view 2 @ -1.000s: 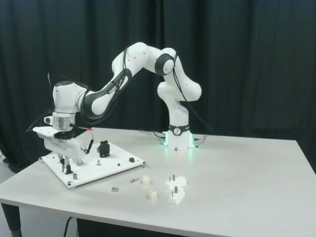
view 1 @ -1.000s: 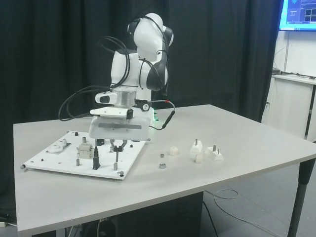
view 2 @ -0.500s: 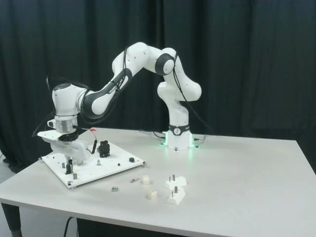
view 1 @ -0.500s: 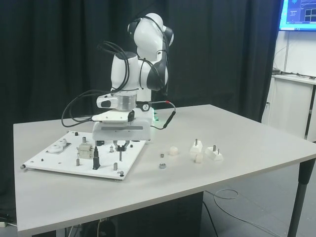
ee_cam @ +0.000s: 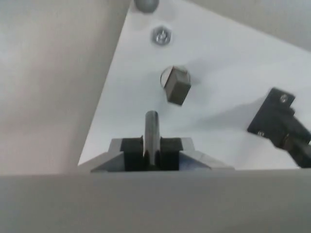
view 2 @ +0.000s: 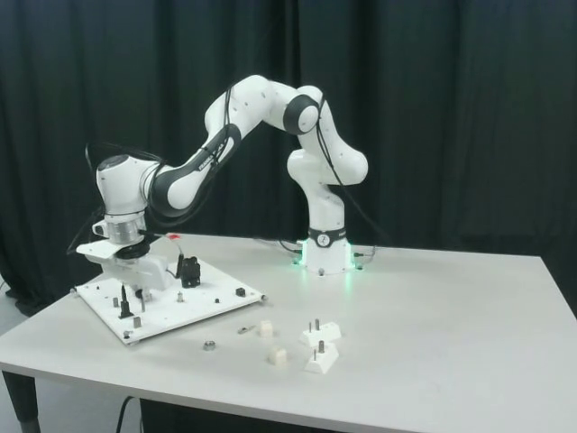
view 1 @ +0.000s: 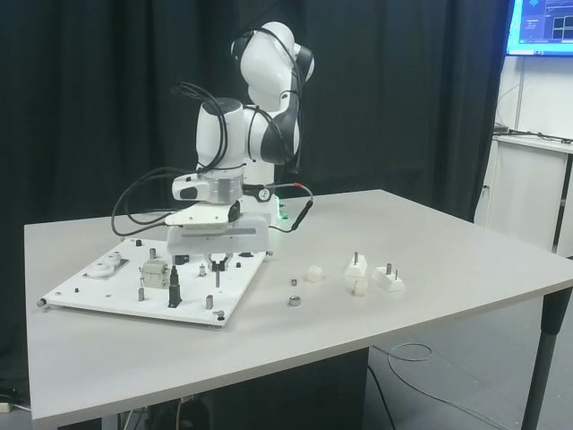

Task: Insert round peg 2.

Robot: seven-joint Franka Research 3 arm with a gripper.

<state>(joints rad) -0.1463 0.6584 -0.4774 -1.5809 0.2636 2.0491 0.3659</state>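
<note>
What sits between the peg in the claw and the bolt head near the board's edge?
In the wrist view, a square grey peg stands on the white board between the held round peg and the bolt head.

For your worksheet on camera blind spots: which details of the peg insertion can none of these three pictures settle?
- Lower tip of the grey round metal peg in the hand: hidden in the wrist view by the peg itself.
- Its target hole in the white board: too small in both room views.
- Black block: cut off by the wrist picture's edge.
</note>
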